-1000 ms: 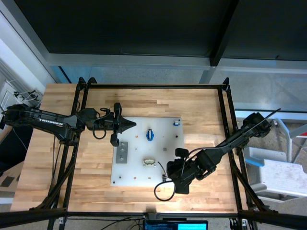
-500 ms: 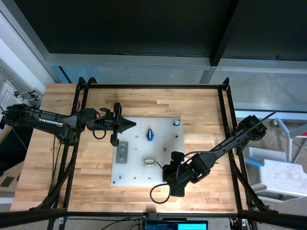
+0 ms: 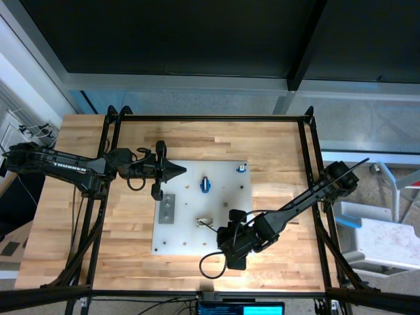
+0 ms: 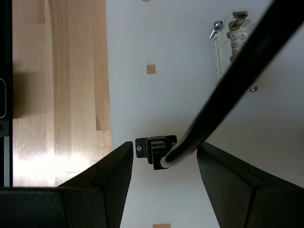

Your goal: Remove the USB connector from the USB hub and place in the container

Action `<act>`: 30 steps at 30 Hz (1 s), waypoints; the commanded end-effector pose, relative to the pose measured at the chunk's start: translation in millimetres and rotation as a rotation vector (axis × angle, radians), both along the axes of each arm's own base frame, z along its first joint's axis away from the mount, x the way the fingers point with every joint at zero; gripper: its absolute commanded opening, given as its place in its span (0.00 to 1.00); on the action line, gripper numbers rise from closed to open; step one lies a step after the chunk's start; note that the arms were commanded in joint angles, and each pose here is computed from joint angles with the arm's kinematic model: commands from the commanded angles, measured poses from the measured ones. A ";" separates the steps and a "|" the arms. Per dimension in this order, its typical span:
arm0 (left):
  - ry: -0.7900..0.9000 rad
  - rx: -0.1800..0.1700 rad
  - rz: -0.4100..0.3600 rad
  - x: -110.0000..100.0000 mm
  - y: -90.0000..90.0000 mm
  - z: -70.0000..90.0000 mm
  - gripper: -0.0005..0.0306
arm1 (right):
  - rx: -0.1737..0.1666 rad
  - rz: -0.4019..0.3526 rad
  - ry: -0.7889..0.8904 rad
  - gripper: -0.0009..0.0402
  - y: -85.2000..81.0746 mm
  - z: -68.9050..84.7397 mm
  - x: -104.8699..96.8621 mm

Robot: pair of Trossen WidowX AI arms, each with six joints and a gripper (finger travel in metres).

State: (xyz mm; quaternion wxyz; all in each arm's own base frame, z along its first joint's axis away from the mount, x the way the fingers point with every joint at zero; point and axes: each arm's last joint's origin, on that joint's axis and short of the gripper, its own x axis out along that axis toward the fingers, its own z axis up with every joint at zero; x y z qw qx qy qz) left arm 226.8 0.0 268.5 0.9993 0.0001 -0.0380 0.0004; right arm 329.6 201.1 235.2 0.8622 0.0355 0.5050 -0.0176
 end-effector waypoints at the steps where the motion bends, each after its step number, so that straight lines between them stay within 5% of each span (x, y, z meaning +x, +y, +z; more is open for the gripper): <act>1: 0.000 0.000 0.000 0.1 0.0 0.1 0.02 | -0.005 0.006 0.004 0.48 -0.2 -2.2 1.3; 24: -0.001 0.000 0.000 0.0 0.0 0.2 0.02 | -0.014 0.012 0.013 0.01 -0.9 -4.3 1.8; 30: 0.000 0.000 0.000 0.1 0.1 0.1 0.02 | -0.016 0.013 0.014 0.02 -0.9 -4.3 1.8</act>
